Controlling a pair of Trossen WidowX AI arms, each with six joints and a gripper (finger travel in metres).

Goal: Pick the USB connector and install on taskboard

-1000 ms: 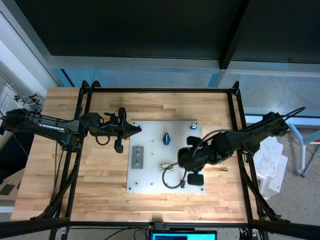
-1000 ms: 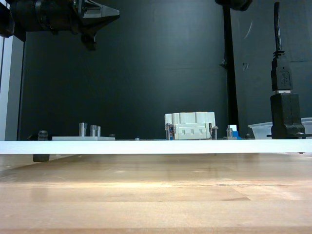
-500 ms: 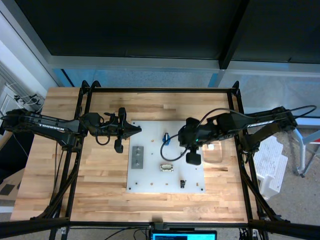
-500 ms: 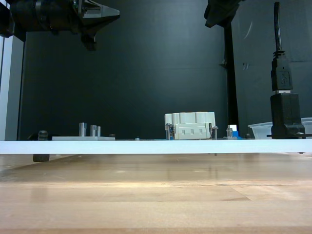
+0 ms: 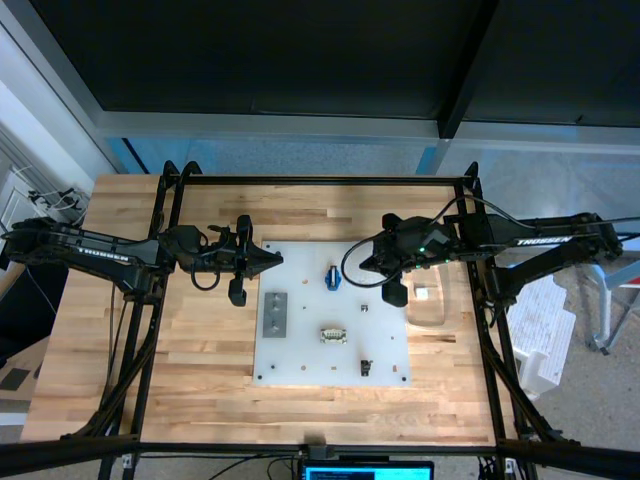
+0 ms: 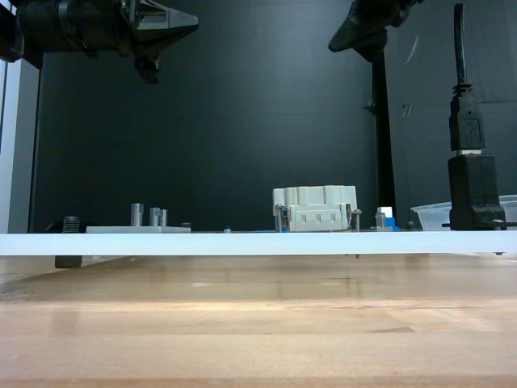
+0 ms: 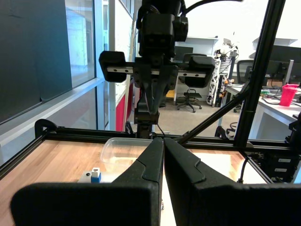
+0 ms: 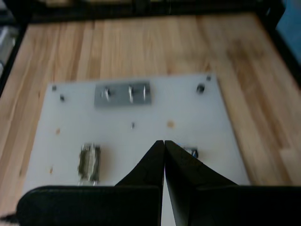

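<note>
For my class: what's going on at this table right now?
The small black USB connector stands upright on the large flat white square taskboard, at its near right, with nothing holding it. The right hand hovers shut above the board's far side; the left hand hangs shut by its far-left edge.

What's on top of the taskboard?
Grey block, blue knob, silver connector and the upright USB connector, its tip hidden in a port, sit on the taskboard. Right gripper hovers over its far side, left gripper near its left edge.
</note>
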